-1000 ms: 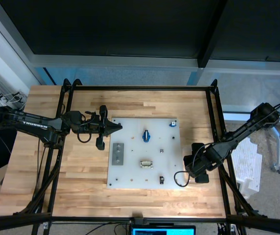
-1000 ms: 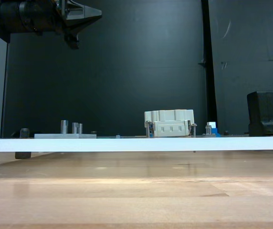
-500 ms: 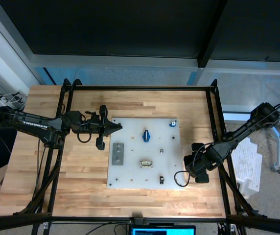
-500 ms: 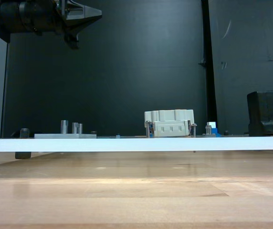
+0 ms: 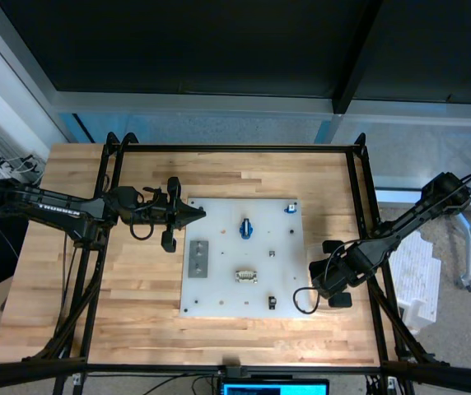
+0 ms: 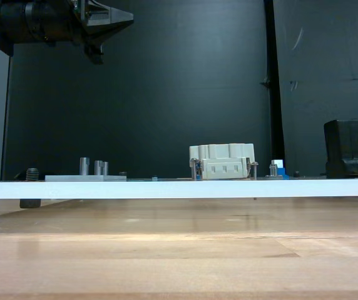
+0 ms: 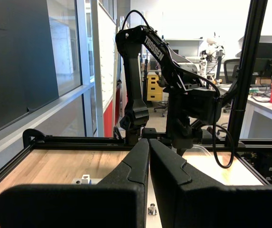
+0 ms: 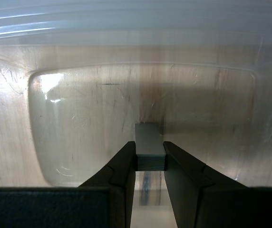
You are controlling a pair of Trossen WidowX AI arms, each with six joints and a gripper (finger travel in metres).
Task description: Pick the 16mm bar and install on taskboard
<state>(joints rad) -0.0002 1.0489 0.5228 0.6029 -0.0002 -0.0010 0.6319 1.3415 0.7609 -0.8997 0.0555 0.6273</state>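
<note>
The 16mm bar, a short dark-grey rod, sits between my right gripper's fingers inside a clear plastic tray. My right gripper is shut on it, and both fingers press its sides. From above, that right gripper hangs just off the right edge of the white taskboard. My left gripper hovers high over the board's far left corner. Its fingers are shut together on nothing.
On the board stand a grey block with pegs, a blue part, a silver connector and a black fitting. A black frame rims the wooden table.
The right gripper has shifted very slightly toward the board's side. The left arm has not moved.
</note>
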